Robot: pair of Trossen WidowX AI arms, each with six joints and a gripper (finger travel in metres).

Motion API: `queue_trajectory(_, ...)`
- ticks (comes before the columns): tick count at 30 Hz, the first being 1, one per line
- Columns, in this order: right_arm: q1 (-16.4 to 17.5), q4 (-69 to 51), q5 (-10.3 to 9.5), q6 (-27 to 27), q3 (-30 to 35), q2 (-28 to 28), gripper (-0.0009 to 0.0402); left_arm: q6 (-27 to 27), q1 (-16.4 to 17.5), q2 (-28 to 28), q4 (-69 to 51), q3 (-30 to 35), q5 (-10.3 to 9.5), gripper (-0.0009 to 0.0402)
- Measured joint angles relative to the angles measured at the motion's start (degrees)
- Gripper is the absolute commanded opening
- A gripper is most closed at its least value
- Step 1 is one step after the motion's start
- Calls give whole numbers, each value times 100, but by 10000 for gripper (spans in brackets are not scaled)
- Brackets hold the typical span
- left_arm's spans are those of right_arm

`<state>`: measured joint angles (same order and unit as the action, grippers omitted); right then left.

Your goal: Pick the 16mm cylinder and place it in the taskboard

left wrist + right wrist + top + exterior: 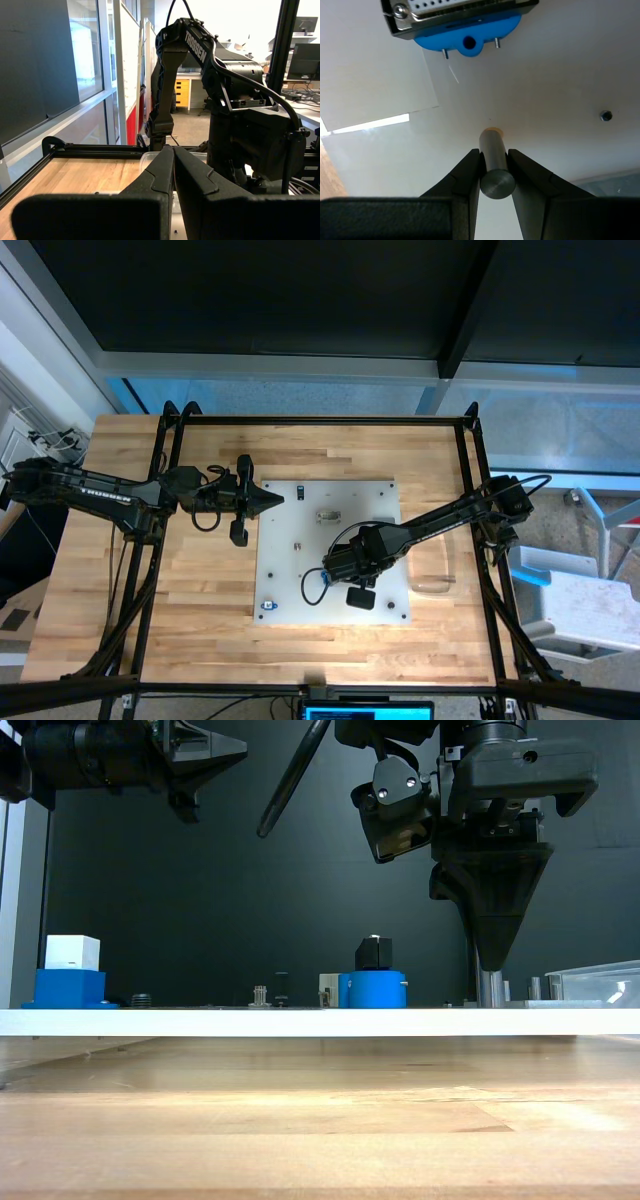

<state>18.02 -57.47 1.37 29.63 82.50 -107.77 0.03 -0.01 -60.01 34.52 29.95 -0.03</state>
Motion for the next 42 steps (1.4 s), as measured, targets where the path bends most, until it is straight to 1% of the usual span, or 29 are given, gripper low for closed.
queue_trajectory(13, -2, 92, 0, -9, 0, -2, 39, 0, 0, 0, -2, -2, 2, 0)
queue_trajectory(21, -2, -9, 52, -17, 0, -2, 39, 0, 0, 0, 0, -2, 0, 0)
queue_trajectory(33, -4, -7, 59, -17, 2, 0, 39, 0, 0, 0, 0, 0, 2, 0)
queue_trajectory(35, -4, -7, 87, -24, 0, 0, 39, 0, 0, 0, 0, 0, 2, 0)
queue_trajectory(37, -2, -7, 162, -39, 0, 0, 39, 0, 0, 0, -2, -2, 0, 0)
queue_trajectory(42, -2, -7, 184, -39, 0, -2, 39, 0, 0, 0, 0, 0, 2, 0)
